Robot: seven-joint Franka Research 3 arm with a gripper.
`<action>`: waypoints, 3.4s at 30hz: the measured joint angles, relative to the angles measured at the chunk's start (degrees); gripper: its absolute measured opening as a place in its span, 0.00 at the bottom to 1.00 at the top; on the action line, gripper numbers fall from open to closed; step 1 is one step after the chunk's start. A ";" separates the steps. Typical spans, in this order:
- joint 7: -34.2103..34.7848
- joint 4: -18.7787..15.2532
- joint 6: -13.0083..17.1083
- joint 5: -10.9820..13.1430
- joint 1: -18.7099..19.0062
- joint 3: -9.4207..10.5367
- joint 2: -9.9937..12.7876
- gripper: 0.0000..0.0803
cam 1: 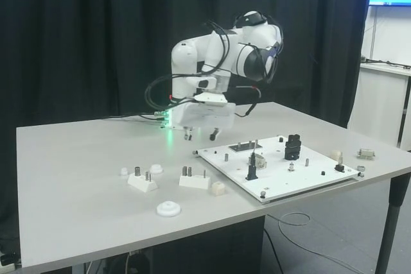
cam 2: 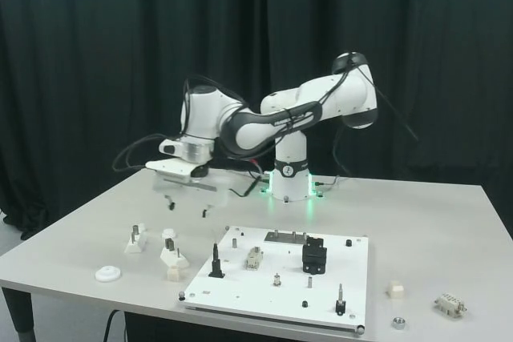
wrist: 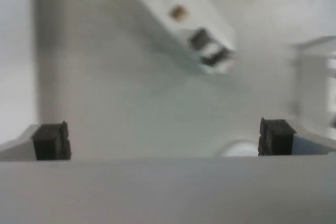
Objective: Pick round peg 4.
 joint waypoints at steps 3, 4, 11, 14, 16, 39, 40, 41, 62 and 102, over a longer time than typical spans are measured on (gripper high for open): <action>-1.61 1.60 0.03 -1.29 -2.63 -0.09 0.02 1.00; -2.24 2.16 0.03 -1.63 -3.55 -0.12 0.03 1.00; -7.53 5.68 -0.39 -3.36 -10.00 -0.22 0.30 1.00; -10.59 7.22 -0.99 -3.48 -12.89 -0.25 0.74 1.00; -12.31 8.24 -1.54 -3.48 -14.73 -0.25 1.00 1.00; -23.14 16.41 -8.15 -0.96 -30.88 4.58 1.59 1.00; -23.21 16.41 -8.15 -0.78 -31.23 4.98 1.60 1.00; -23.27 16.41 -8.15 -0.61 -31.54 5.36 1.62 1.00; -23.69 16.41 -6.51 1.94 -34.22 10.56 1.80 1.00; -19.72 17.98 -2.13 3.49 -35.44 11.55 1.79 0.18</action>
